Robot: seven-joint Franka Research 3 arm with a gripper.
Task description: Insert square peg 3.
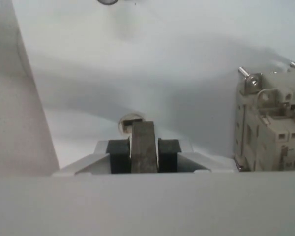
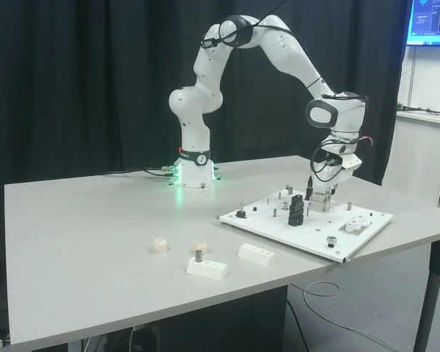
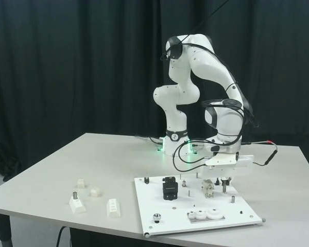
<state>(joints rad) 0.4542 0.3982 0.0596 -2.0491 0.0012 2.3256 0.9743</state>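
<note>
One square peg [image 1: 144, 147] stands clamped between the black fingers [image 1: 119, 155] of the gripper [image 1: 143, 156], its lower end just above a small hole [image 1: 130, 121] in the white board [image 2: 279, 222]. Near it on the board sit a pale connector block [image 1: 268, 128] and a black block [image 3: 169, 188]. Off the board, on the grey table [image 2: 81, 227], lie several small white pieces [image 2: 207, 268].

Square peg [image 1: 144, 147]: dull brushed metal.
Board [image 3: 195, 208]: smooth matt white plastic.
Arm [image 2: 279, 55]: glossy white shell.
Table [image 2: 95, 220]: matt grey.
Curtain [image 3: 67, 67]: black cloth.
</note>
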